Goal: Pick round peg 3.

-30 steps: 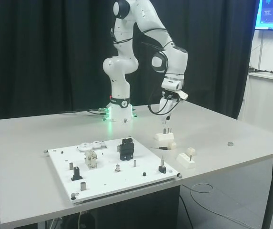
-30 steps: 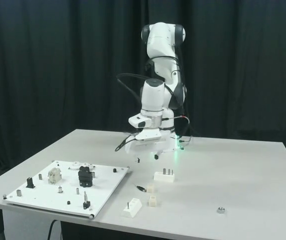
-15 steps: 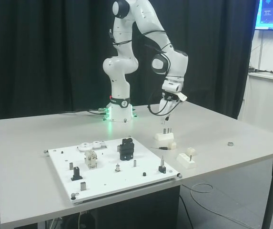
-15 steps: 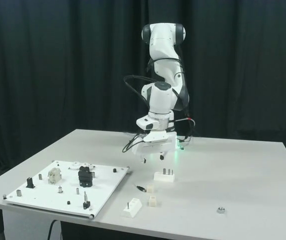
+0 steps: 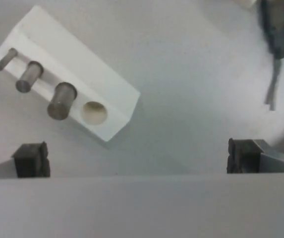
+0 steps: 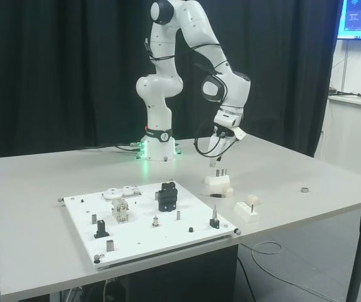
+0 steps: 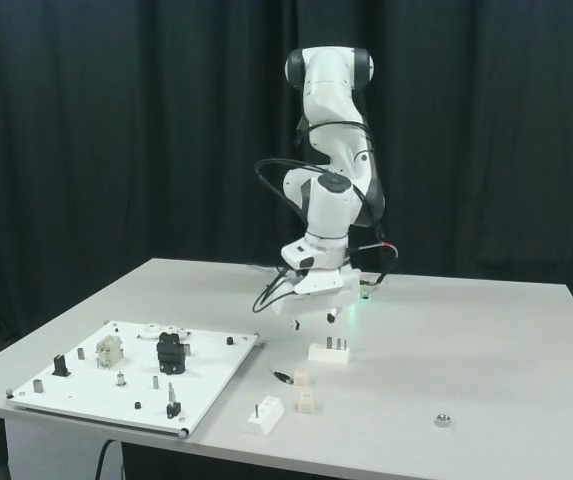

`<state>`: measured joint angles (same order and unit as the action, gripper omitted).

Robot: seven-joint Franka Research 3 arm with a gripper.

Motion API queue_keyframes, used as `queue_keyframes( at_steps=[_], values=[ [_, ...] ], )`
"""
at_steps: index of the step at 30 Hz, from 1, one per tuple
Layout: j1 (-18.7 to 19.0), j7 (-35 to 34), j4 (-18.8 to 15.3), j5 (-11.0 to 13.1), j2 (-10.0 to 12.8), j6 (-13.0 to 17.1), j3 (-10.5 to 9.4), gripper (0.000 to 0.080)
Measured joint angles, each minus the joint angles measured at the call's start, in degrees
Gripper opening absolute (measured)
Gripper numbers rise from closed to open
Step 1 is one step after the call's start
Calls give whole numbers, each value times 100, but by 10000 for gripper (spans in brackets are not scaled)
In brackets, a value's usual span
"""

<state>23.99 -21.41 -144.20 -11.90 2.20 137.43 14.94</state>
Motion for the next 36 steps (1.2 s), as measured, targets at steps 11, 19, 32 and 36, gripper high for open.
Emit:
queue_keyframes(
  at_steps=[11, 19, 32, 36],
  values=[
    [0, -230, -68, 3, 195, 39, -239, 800],
    [0, -451, -82, -15, 317, 76, -395, 800],
    [-2, -793, -89, -241, 454, 199, -485, 800],
    [-3, -851, -95, -278, 495, 245, -488, 800]
  ],
)
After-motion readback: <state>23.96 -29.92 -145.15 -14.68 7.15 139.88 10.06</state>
